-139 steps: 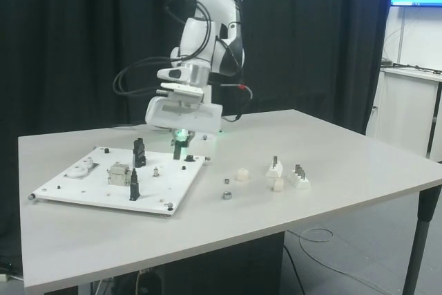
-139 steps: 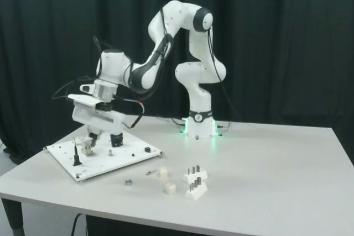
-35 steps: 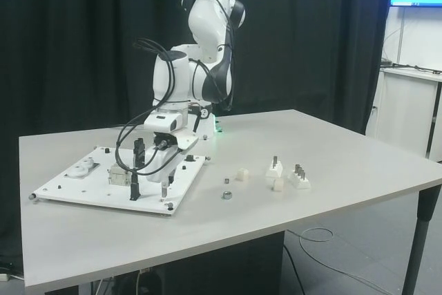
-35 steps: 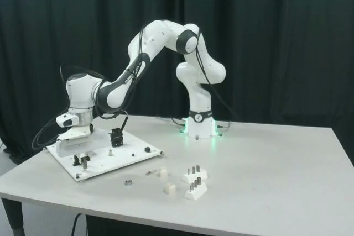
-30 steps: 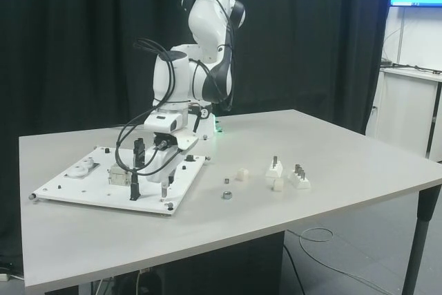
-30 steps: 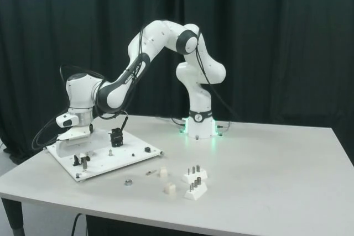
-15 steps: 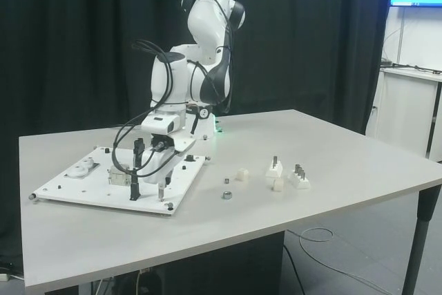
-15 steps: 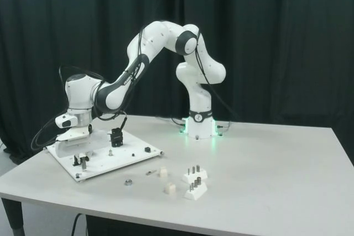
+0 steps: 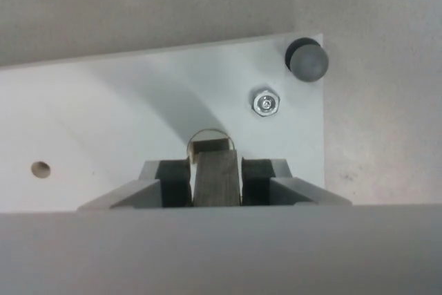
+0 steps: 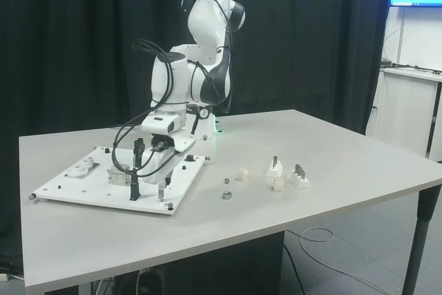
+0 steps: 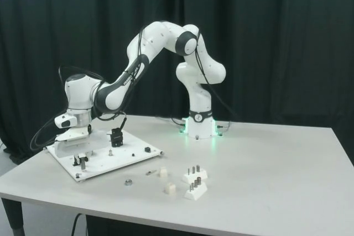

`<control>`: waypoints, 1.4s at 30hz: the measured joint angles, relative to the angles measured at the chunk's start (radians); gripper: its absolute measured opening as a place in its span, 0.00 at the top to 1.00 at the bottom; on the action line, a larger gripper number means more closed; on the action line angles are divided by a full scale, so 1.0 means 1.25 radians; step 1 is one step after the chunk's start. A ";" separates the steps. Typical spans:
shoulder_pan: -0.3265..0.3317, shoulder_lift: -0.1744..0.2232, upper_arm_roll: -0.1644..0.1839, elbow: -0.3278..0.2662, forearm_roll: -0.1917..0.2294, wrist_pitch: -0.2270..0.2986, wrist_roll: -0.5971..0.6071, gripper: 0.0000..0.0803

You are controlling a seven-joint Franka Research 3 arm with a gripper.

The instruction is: Insert square peg 4.

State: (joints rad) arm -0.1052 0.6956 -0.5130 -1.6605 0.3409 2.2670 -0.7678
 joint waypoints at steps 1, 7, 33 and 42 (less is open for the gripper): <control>0.000 0.001 0.000 0.001 0.000 0.000 0.000 0.81; 0.000 0.006 0.001 0.005 0.000 0.000 0.000 0.81; -0.001 0.021 -0.001 0.018 0.000 -0.014 0.000 0.81; -0.002 0.021 -0.001 0.018 0.000 -0.015 0.000 0.81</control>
